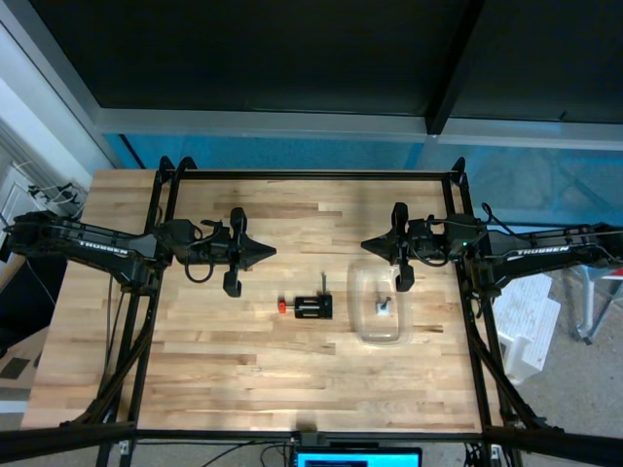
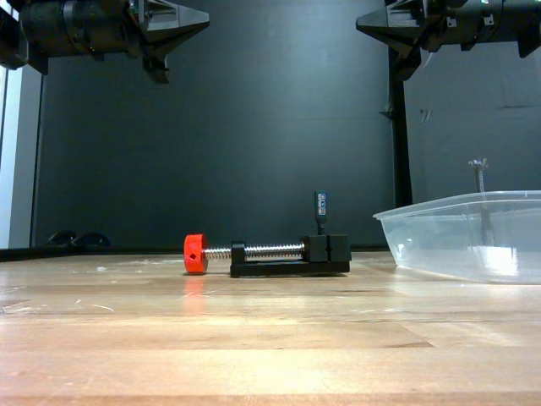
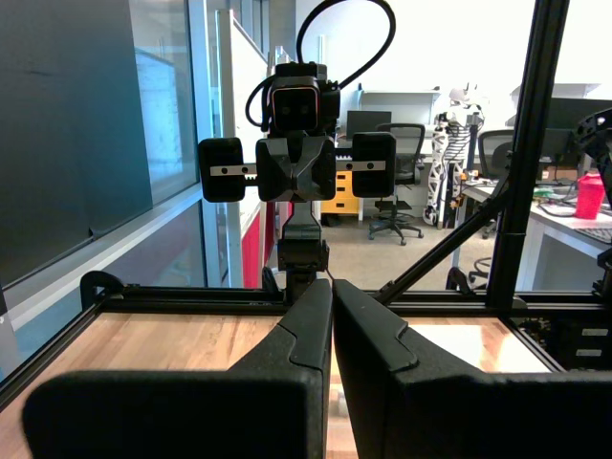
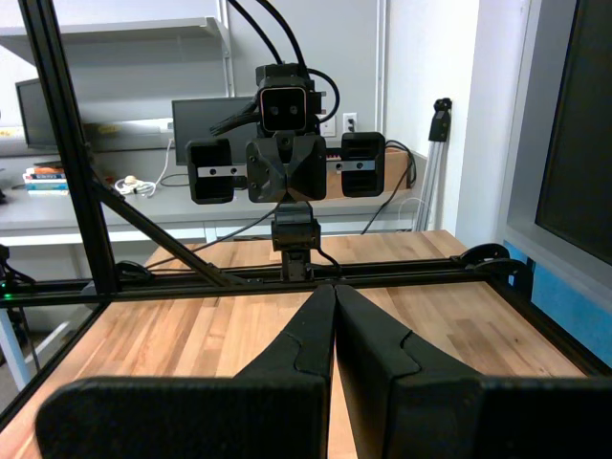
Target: Pick the usb-c connector and install on the hub
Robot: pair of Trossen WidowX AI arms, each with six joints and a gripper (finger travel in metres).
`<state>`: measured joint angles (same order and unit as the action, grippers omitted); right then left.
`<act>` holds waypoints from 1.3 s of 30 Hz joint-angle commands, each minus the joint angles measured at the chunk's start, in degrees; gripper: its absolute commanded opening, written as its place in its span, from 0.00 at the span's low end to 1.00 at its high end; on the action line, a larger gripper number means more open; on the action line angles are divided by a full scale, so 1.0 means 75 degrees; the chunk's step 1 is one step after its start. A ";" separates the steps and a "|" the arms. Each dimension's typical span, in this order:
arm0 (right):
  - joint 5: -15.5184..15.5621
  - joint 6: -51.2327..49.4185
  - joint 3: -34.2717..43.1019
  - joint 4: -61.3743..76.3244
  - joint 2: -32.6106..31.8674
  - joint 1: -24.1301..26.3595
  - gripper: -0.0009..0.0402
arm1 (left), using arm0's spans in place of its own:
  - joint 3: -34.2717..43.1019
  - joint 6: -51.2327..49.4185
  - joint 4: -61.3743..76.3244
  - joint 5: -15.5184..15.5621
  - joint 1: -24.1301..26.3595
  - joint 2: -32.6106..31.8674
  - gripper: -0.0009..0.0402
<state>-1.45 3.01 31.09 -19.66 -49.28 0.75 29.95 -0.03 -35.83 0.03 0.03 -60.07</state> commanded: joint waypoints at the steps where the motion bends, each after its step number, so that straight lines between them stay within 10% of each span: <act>1: 0.0000 0.0000 0.0000 0.0000 0.0000 -0.0003 0.02 | 0.0000 0.0003 0.0000 -0.0003 -0.0003 -0.0003 0.02; 16: 0.0396 0.0000 0.0044 0.0166 0.0006 -0.0006 0.02 | 0.0000 0.0003 0.0000 -0.0003 -0.0003 -0.0003 0.02; 39: 0.0411 0.0020 0.2602 0.9034 -0.0003 -0.0248 0.02 | 0.0000 0.0003 -0.0003 0.0000 -0.0006 -0.0003 0.02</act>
<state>1.54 3.16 50.30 45.95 -49.25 -0.93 29.95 -0.03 -35.83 0.03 0.01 -60.07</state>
